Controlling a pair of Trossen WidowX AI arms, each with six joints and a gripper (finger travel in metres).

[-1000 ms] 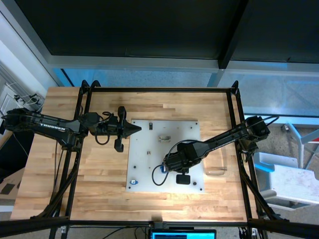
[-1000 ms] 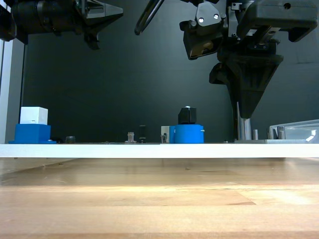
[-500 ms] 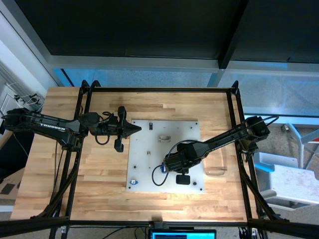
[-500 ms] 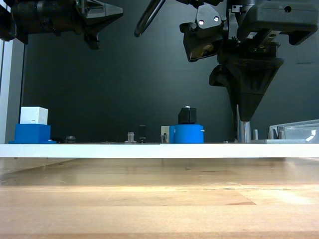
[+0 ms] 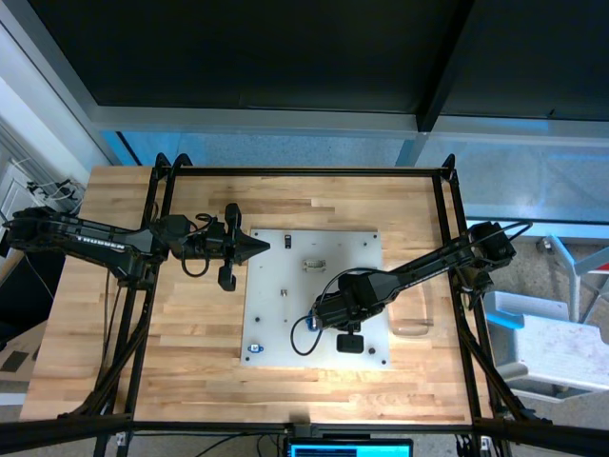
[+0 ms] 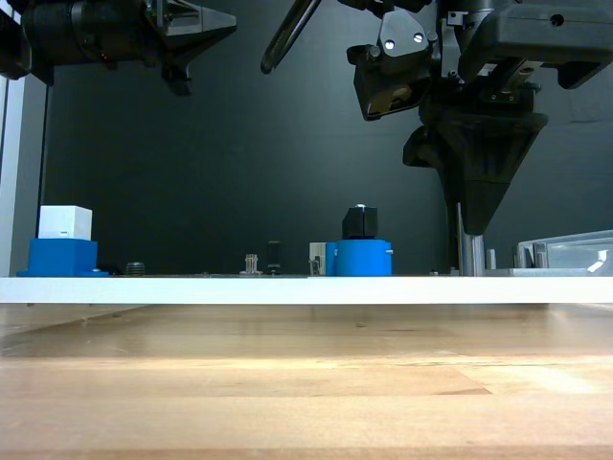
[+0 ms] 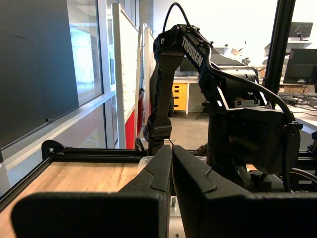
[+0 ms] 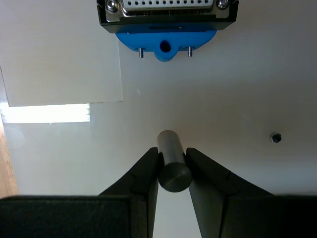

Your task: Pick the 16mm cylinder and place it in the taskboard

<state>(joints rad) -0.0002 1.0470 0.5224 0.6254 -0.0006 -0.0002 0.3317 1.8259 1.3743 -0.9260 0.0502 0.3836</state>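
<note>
Right gripper (image 6: 469, 228) is over the taskboard (image 5: 276, 328), pointing straight down, and it's pinching the cylinder (image 8: 172, 161) between its two fingers (image 8: 143, 173). The cylinder stands upright with its bottom end down around the taskboard's surface, near the blue connector (image 8: 166, 38) on the taskboard. Can't tell if it's actually touching or sitting in a hole. In the low view the taskboard's edge cuts that off, and from above the arm covers the cylinder completely. Left gripper (image 7: 171, 166) hangs high over the taskboard's left edge, fingers pressed together. Clear tray (image 6: 567, 251) sits just off the taskboard's right side, only partly showing in the low view.
</note>
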